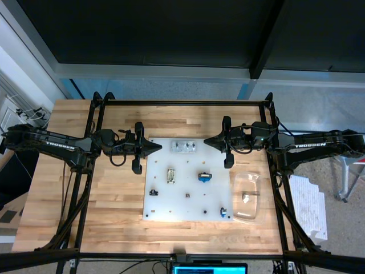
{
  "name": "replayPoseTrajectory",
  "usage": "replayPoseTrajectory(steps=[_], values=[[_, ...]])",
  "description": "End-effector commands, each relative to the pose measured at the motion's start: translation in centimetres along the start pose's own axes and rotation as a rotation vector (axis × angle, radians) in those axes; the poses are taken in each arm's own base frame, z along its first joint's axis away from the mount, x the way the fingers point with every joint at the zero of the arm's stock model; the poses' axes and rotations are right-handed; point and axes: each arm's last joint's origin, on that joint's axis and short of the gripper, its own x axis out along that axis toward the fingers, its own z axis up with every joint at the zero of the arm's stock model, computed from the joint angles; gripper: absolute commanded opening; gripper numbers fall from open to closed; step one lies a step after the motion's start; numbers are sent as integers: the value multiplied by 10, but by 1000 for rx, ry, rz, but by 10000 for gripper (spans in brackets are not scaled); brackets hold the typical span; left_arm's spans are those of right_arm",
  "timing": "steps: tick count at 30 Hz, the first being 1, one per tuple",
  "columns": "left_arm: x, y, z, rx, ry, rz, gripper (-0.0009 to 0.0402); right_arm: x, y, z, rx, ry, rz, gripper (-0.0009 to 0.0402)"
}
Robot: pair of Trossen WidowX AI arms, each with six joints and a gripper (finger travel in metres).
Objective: Pick the RJ45 connector and install on taskboard
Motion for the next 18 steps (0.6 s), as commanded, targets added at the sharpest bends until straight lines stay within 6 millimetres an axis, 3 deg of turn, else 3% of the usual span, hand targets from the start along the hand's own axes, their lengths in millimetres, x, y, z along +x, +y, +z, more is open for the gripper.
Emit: replayPoseTrajectory(steps=[1, 18], values=[[0, 0, 0, 0, 0, 0, 0, 0, 0, -2, 2, 3, -1, 0], [0, 0, 0, 0, 0, 0, 0, -1, 1, -4, 14, -24, 1, 0]])
